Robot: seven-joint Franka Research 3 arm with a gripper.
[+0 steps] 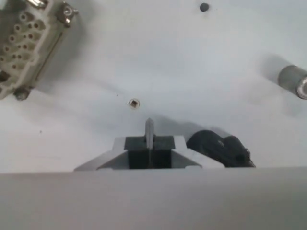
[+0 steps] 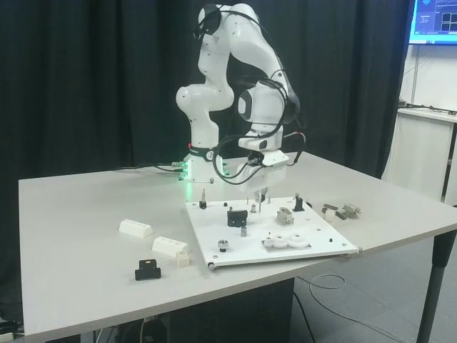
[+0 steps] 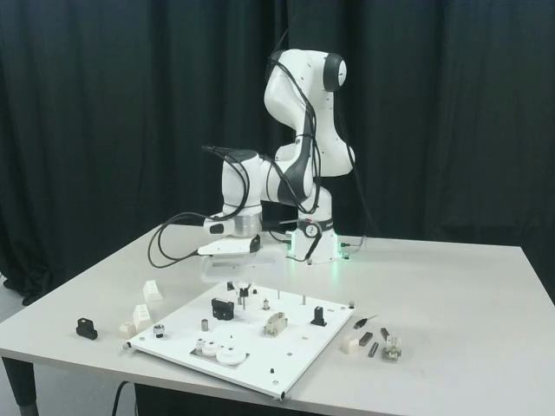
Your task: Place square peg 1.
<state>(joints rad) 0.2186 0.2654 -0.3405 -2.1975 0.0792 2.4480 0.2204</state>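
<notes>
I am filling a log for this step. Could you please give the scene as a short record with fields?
arm: white, bent over the white board
gripper: shut on peg, above the board
peg: thin, held upright between the fingers, tip not yet in the hole
hole: small square one in the board, apart from the peg tip
connector: multi-pin block, mounted on the board
black part: on the board, beside the gripper
off the board: white blocks and a small black piece on the grey table

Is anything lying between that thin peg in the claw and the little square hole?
Nothing: wrist view shows bare white board between square peg and hole.
</notes>
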